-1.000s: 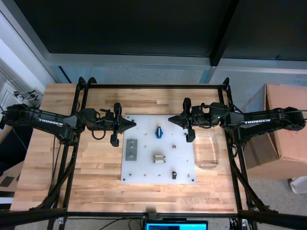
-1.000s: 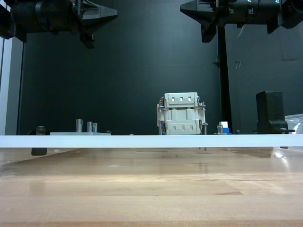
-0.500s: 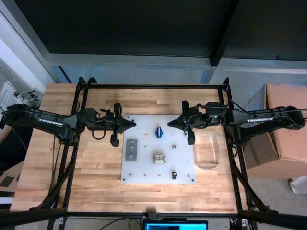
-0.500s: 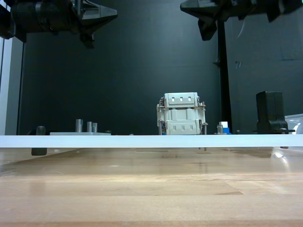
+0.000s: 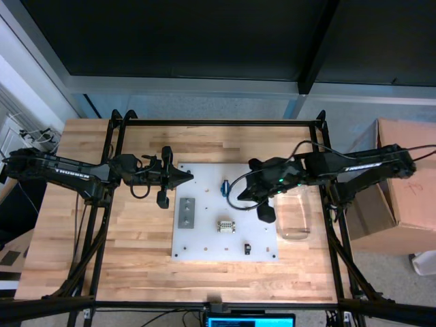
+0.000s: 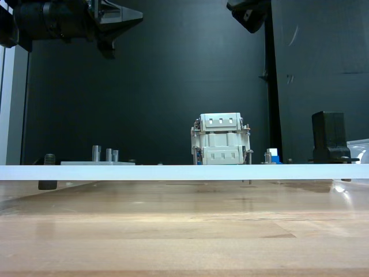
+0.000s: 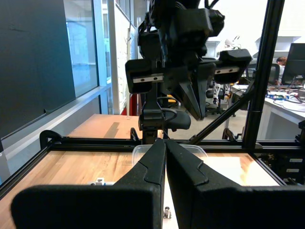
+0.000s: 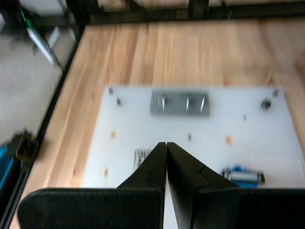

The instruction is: Remove the HAN10E connector from the taskboard and place in the container

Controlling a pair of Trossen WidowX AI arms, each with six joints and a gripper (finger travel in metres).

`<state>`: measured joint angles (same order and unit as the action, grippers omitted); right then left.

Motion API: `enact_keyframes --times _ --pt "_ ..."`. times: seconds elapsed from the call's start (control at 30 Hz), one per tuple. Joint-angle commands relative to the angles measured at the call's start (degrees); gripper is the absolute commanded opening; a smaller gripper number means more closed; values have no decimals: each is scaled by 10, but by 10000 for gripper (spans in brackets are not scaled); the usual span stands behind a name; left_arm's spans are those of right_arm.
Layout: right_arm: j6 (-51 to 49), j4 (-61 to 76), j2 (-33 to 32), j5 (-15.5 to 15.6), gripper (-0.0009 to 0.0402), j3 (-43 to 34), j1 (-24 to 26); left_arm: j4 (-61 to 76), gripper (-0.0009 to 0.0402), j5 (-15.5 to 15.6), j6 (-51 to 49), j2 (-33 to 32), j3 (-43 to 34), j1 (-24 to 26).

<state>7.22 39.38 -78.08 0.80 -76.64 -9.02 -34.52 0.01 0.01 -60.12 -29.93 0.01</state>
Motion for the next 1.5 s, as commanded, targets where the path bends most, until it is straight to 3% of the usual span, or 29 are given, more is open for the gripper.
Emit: enact_keyframes --times 0.03,0.33,0.57,1.5 --pt "2 85 -45 1 0 -64 -5 0 0 0 0 0 0 0" --pt "10 270 -154 2 0 -223 -10 0 0 0 0 0 0 0" --pt "11 319 -209 2 0 -297 -14 0 0 0 0 0 0 0" --pt "30 293 -339 -12 0 -308 -36 0 0 0 0 0 0 0"
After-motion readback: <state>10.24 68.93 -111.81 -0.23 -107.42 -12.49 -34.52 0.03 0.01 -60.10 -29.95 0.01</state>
